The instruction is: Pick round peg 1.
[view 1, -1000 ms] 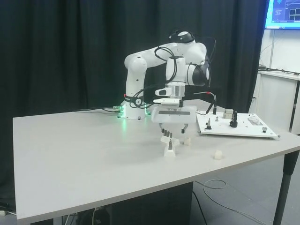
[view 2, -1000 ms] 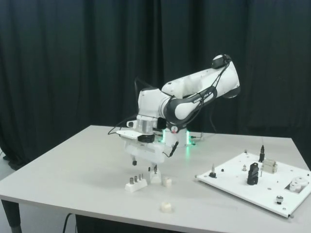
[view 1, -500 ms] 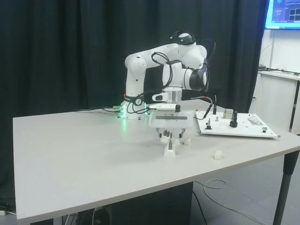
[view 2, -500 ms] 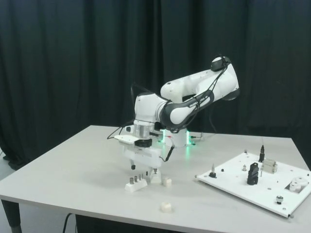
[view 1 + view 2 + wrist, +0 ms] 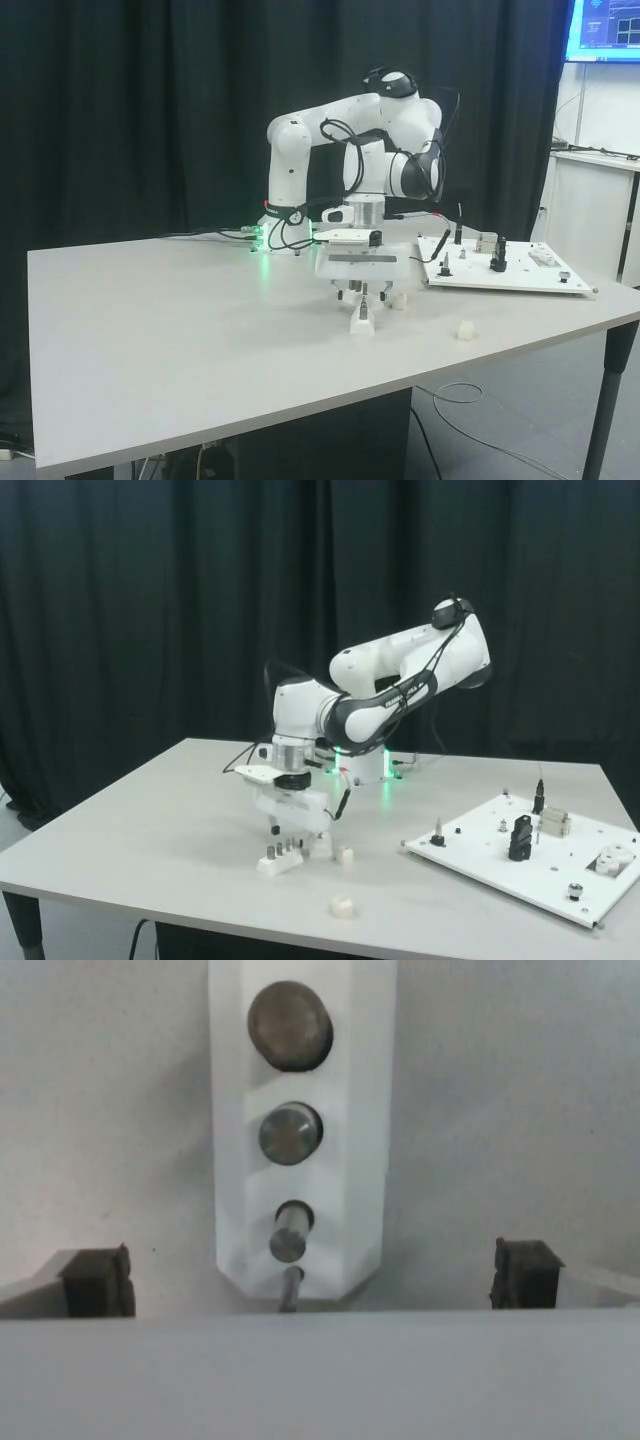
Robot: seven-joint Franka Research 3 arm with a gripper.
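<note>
Overhead, the bent arm (image 5: 400,685) poises its spread end effector (image 5: 308,1278) above the peg holder (image 5: 300,1130).

A lab, plainly: white arm (image 5: 340,130) bolted on grey table (image 5: 180,320), black curtain (image 5: 150,610) all round (green lights at the arm's base), test board (image 5: 520,855) with fixtures, screen (image 5: 605,30) on the wall.
</note>
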